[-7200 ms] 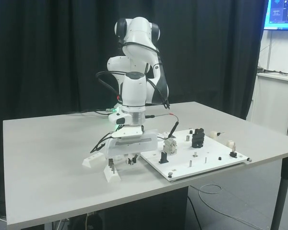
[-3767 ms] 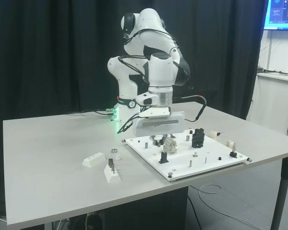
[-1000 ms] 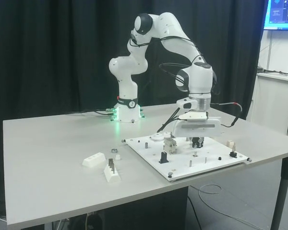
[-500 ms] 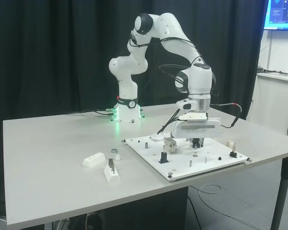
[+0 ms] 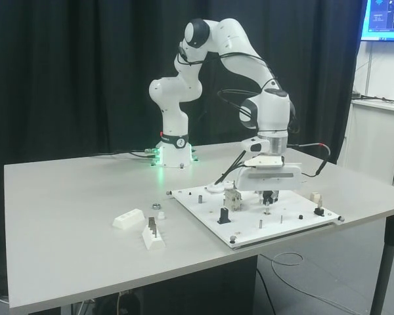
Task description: Insert BNC.
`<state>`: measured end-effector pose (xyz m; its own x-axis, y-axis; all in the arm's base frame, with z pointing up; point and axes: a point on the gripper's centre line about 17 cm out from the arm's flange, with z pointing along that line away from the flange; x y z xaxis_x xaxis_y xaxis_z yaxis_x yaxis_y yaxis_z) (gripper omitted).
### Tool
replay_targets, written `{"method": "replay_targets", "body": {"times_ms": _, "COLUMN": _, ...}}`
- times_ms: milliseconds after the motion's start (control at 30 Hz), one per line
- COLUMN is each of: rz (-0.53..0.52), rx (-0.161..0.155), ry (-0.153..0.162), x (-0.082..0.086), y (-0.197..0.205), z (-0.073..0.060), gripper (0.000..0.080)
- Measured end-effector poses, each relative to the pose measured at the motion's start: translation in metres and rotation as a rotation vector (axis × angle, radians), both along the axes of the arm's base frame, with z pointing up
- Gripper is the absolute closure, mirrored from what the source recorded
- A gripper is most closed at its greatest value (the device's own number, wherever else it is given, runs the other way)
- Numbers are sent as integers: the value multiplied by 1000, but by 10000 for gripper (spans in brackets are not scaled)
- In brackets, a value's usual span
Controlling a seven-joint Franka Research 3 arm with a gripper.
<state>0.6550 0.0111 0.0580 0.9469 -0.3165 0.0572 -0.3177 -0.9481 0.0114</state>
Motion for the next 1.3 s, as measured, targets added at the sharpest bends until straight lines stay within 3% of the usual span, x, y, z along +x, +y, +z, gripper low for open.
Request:
{"method": "replay_targets", "body": {"times_ms": 500, "rz": 3, "rx": 0, "ry": 13, "x": -4, "y": 4, "z": -9, "gripper": 679}}
{"method": "replay_targets", "body": {"times_ms": 1300, "rz": 3, "rx": 0, "ry": 8, "x": -2, "y": 6, "z": -10, "gripper": 679}}
